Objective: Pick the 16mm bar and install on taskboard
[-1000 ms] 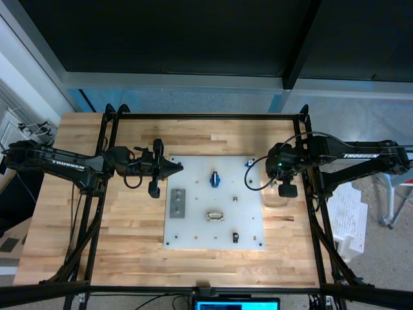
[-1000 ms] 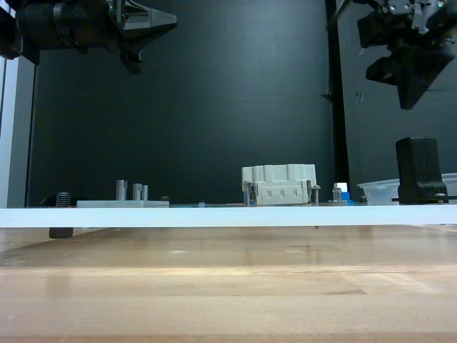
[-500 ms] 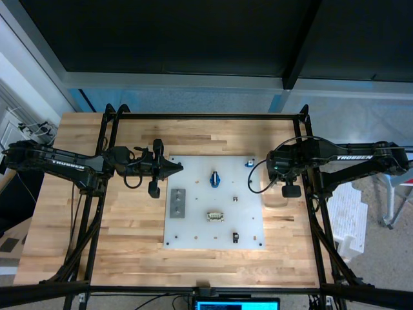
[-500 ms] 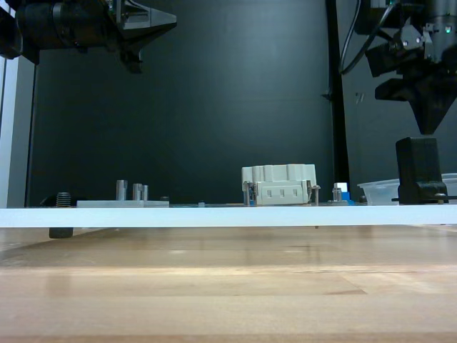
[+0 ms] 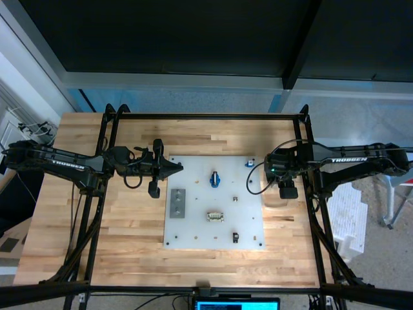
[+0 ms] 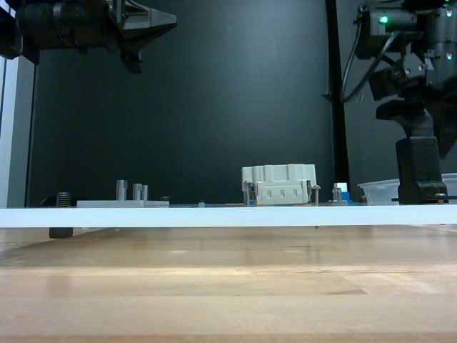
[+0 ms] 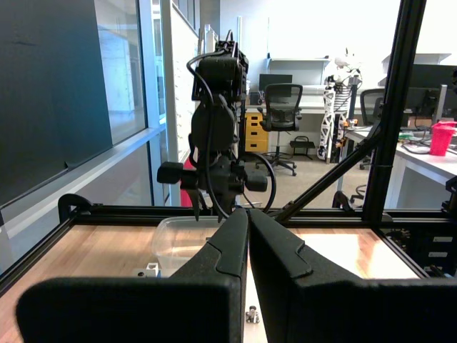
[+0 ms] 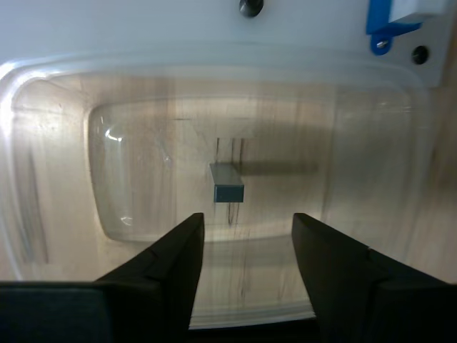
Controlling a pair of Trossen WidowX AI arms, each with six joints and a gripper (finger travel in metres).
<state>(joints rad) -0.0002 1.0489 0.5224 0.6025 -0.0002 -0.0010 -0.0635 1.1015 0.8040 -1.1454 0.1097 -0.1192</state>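
The right gripper [image 5: 287, 191] hung nose-down over the clear tray [image 8: 14, 143], which sat on the wooden table [image 5: 129, 258] just beside the right edge of the taskboard [image 5: 193, 226]. Its fingers [image 8: 171, 264] stood wide apart. Beyond the gap between them the 16mm bar [image 8: 228, 183] lay on the tray's floor, well apart from every wall and not touching either finger. The board's white edge and a small blue connector [image 8: 396, 18] ran just outside one wall of the tray.

In the low view the right gripper's tip dropped behind the small black part [image 6: 420, 171], so its height over the tray's rim could not be read (the part stood nearer the camera, on the board's near side).

The left gripper [image 7: 248, 214] was level and high, pointing inward, with its tip over the board's left edge near the far corner. Its fingers were pressed together on nothing.

On the board the grey block [image 5: 177, 202], the blue clip [image 5: 215, 179] and the pale connector [image 6: 280, 184] all stood low. In the low view a broad band of open air lay between their tops and the left gripper. The two grippers were well apart, with the board's whole width between them. The black frame [image 5: 206, 117] ran round the table's edges, and both arms reached in past its side rails.
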